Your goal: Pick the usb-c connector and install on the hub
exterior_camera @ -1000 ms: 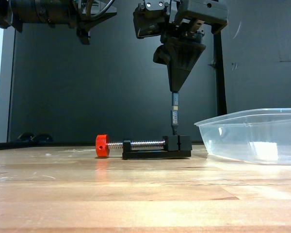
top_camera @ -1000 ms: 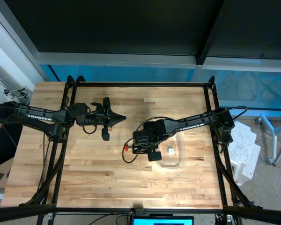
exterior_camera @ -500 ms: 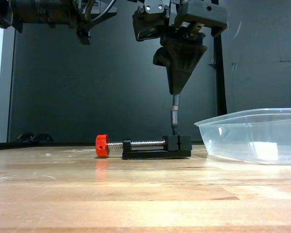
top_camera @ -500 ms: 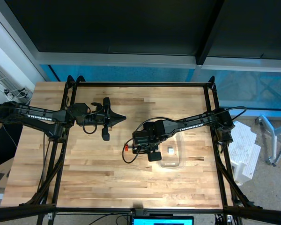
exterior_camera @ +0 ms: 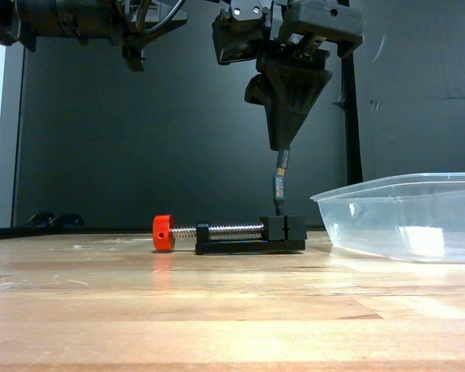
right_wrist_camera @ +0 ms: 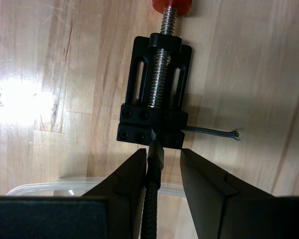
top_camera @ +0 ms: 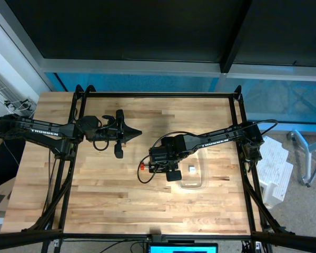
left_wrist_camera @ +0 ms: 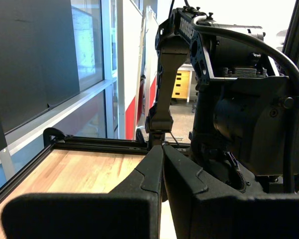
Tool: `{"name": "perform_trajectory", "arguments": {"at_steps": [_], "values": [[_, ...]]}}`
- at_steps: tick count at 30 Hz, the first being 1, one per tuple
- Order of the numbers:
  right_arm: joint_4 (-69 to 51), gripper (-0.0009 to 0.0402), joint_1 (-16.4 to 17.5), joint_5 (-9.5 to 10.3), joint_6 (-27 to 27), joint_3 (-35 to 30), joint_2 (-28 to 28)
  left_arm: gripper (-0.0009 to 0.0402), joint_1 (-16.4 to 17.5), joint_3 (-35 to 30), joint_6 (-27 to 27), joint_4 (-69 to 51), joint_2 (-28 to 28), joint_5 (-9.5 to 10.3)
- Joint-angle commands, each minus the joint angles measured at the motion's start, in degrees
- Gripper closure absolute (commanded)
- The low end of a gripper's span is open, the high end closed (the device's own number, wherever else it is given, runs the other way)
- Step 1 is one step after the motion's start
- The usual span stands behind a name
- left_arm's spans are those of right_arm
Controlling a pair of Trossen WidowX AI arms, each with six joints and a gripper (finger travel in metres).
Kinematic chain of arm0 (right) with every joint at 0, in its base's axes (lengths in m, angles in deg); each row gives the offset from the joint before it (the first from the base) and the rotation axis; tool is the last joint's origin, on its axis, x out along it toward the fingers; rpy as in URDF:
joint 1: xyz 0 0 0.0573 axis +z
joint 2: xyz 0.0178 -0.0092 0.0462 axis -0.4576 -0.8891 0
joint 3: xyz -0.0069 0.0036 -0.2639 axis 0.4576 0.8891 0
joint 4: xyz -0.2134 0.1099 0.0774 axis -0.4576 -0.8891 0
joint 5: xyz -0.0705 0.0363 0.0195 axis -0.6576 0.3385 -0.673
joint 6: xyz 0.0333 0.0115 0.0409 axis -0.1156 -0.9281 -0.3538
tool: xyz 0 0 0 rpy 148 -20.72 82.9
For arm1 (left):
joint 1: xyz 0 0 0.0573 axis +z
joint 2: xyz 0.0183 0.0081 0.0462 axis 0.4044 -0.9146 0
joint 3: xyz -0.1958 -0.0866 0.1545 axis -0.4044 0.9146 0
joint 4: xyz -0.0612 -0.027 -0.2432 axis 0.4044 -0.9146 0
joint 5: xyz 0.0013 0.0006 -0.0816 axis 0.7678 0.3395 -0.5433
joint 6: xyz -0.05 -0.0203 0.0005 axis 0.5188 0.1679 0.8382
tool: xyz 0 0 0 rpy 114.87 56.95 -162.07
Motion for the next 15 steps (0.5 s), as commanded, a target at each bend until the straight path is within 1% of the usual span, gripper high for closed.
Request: {"name": "perform_trajectory", "arguments": {"at_steps": [1,14,15], "values": [[0.02,0.0308,0.0,-0.04,0.0,-0.11,0.07,0.0393,0.02,0.0,-0.02,0.02,-0.02,-0.02],[0.02,0.0312,-0.07,-0.02,-0.02,-0.11,0.07,0.0393,0.02,0.0,-0.02,0.02,-0.02,-0.02],[-0.26,0.0319,-0.07,0.98,0.02,-0.11,0.07,0.0393,0.0,0.0,-0.02,0.02,-0.02,-0.02]]}}
